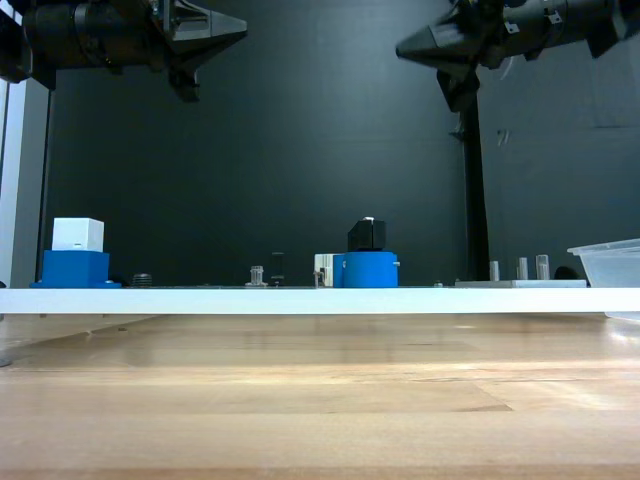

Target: Pick the 16mm cylinder and place it in the taskboard

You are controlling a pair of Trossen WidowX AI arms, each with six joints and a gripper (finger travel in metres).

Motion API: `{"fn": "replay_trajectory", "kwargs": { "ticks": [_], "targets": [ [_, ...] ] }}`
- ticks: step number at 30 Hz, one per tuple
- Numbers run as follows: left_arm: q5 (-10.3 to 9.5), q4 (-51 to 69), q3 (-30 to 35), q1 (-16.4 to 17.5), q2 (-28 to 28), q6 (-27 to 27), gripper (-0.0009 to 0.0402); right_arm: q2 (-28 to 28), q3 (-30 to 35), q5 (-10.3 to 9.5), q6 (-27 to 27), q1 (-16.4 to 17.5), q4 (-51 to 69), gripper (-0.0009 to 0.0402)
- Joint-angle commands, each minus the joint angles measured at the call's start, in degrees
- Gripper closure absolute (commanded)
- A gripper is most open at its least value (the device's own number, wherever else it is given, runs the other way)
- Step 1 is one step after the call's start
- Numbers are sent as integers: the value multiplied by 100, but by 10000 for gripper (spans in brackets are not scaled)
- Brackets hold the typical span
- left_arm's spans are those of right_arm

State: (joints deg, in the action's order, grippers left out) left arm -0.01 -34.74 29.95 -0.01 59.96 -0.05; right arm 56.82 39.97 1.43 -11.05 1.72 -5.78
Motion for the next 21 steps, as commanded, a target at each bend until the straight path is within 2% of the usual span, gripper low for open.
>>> {"fn": "replay_trajectory", "kwargs": {
  "ticks": [1, 7, 12, 21],
  "targets": [
    [0, -2, 0, 2, 2, 0, 393, -9, 483, 0, -2, 22, 1283, 393],
    [0, -2, 0, 0, 2, 0, 393, -9, 1394, 2, -13, 35, 3523, 393],
    [0, -2, 0, 2, 2, 2, 393, -9, 1965, 7, -83, 46, 4894, 393],
    [0, -2, 0, 0, 2, 0, 393, -9, 2374, 4, -509, 63, 6594, 393]
  ]
}}
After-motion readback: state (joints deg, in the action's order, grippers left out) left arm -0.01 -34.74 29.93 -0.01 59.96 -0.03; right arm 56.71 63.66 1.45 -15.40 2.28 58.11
